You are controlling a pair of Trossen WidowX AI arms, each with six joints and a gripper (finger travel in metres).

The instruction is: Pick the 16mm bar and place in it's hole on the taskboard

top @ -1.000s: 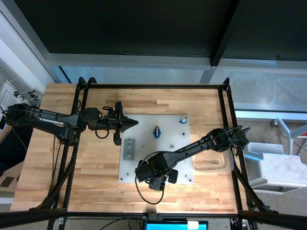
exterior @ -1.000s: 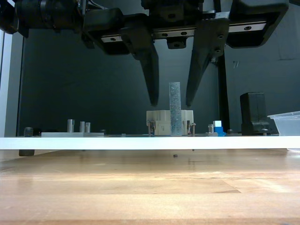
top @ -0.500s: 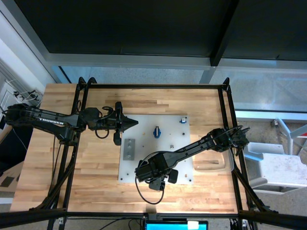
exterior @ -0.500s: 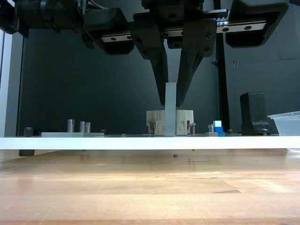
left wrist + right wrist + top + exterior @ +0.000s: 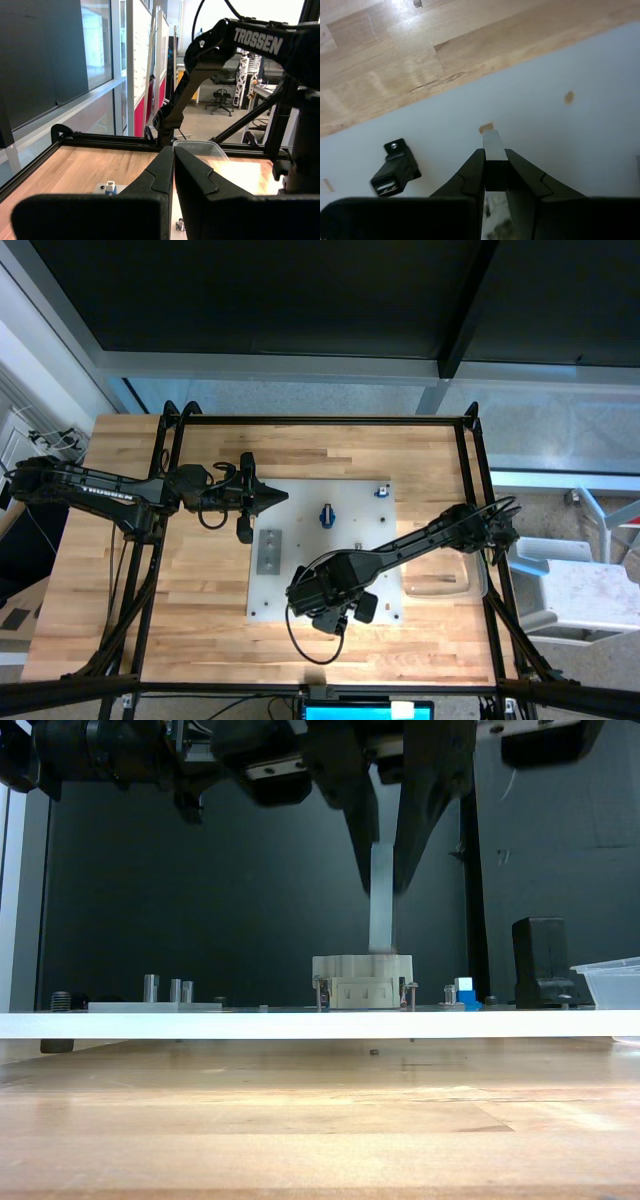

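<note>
- The right gripper (image 5: 382, 870) is clamped on the 16mm bar (image 5: 381, 900). The bar hangs upright from between its fingers, with its lower end clear of the taskboard (image 5: 300, 1023). An upright hold like this probably suits a straight push down into a hole.
- From the right wrist camera, the bar (image 5: 495, 150) juts out just past the fingertips (image 5: 477, 162). A small square opening (image 5: 486, 128) in the white board lies just beyond its end. It may be the seat, but I cannot tell that for sure.
- A black connector block (image 5: 395, 167) sits on the board off to one side of that gripper, apart from the bar.
- The left gripper (image 5: 278, 496) has its fingers together on nothing. It hovers at the board's far left edge, well apart from the right gripper, which probably leaves the other arm room to work.
- In the high view, the right gripper (image 5: 330, 612) covers the bar completely.
- In the low view, the fingers hide the bar's upper end. A ribbed beige block (image 5: 362, 982) stands directly below the gripper, but whether it is under the bar or further back cannot be judged.
- A clear tub (image 5: 610, 982) is cut off at the frame edge.
</note>
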